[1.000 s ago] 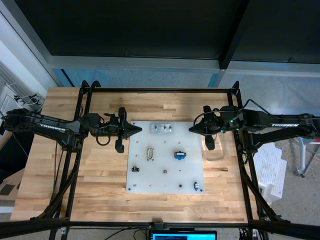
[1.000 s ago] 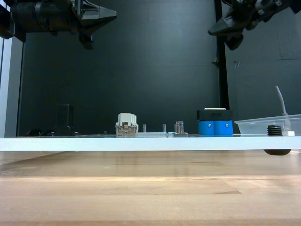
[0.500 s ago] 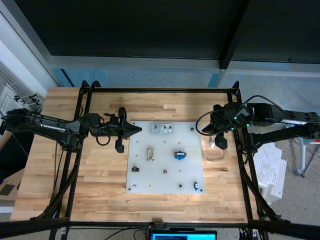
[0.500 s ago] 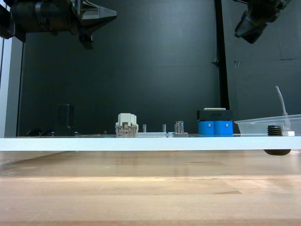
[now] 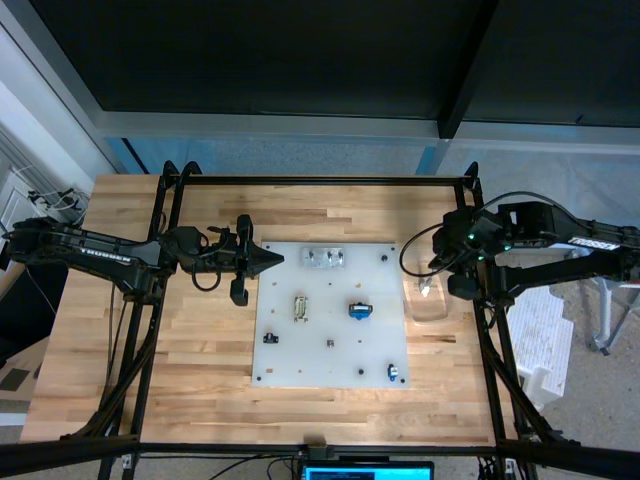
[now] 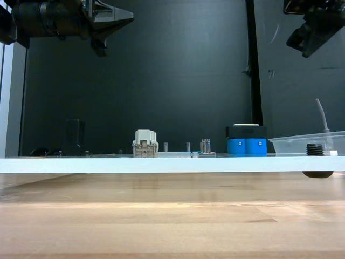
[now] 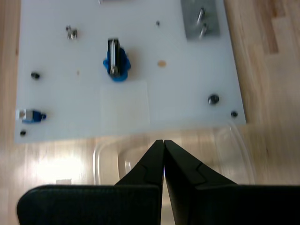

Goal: Pick the RJ45 connector and install on taskboard

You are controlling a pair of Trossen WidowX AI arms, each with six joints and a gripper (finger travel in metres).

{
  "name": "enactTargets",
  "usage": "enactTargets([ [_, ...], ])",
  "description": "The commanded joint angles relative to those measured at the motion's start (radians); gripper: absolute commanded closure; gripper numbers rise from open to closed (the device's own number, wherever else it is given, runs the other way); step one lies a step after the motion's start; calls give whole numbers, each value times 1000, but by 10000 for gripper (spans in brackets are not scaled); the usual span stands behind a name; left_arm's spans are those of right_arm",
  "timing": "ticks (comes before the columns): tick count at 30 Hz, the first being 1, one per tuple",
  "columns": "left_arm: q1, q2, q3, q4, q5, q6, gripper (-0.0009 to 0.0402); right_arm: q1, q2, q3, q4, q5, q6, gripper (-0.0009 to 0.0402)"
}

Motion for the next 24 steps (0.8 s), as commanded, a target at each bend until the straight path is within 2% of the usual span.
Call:
enactTargets([
  [1,0,0,0,0,0,0,393,-64,2,13,-55,-36,-69,393],
  [3,0,1,0,0,0,0,393,-103,3,13,-83,-50,-116,393],
  [9,0,0,0,0,0,0,393,-213,22,13,-165,-50,-250,392],
  [14,0,1,0,0,0,0,393,-294,52,13,-213,-39,-369,363],
  [19,0,0,0,0,0,0,393,-317,85,2,-219,-32,-442,317],
  [24,0,0,0,0,0,0,393,-317,121,-18,-217,-33,-455,293],
])
